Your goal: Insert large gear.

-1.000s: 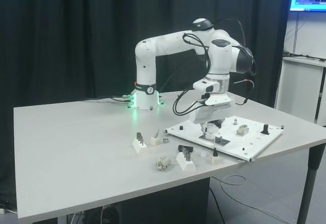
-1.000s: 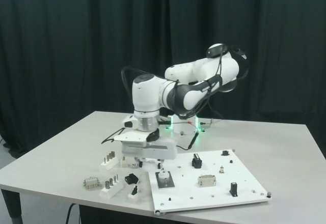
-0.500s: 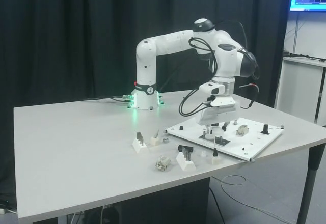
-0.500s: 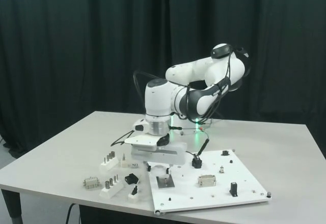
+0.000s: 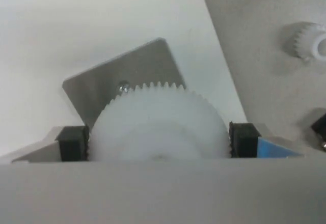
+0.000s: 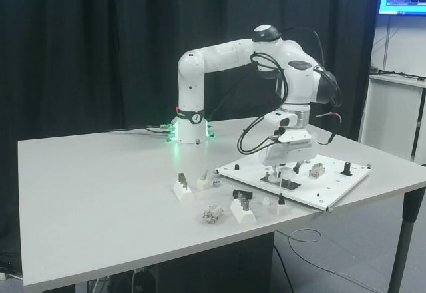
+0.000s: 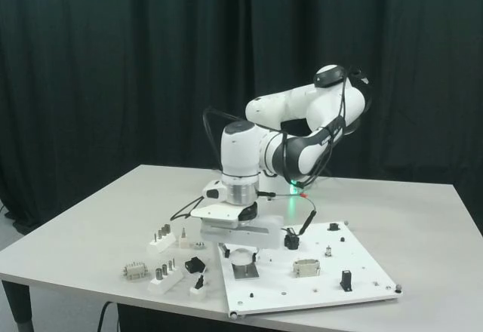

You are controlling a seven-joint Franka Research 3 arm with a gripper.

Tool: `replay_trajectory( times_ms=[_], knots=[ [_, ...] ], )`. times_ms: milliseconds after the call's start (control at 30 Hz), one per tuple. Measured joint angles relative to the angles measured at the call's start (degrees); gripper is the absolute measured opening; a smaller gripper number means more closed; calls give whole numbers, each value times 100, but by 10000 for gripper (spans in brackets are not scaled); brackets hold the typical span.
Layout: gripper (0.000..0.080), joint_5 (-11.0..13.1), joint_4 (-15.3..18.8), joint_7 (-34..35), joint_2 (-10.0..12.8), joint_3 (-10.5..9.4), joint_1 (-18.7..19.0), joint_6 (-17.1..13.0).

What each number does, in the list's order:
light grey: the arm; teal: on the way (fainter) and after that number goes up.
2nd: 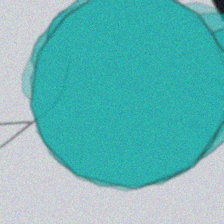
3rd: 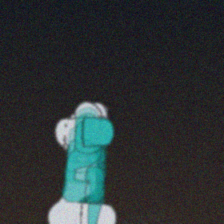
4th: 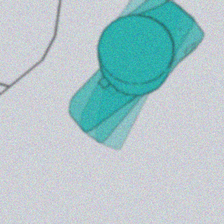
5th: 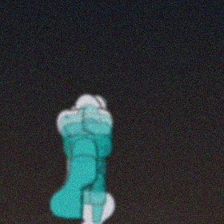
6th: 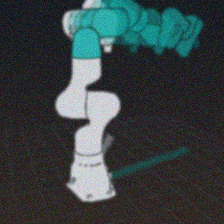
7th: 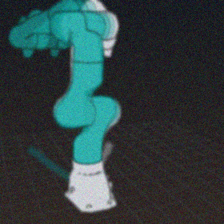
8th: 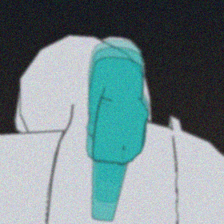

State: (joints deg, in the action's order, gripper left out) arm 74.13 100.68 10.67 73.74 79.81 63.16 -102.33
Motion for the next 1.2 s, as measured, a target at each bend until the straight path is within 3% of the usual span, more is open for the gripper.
replay_trajectory(
  times_ms=[567, 1200],
  knots=[
    [596, 134, 179, 92, -1, -159, 181, -409],
    [596, 190, 404, 139, -15, -168, 422, -691]
  ],
)
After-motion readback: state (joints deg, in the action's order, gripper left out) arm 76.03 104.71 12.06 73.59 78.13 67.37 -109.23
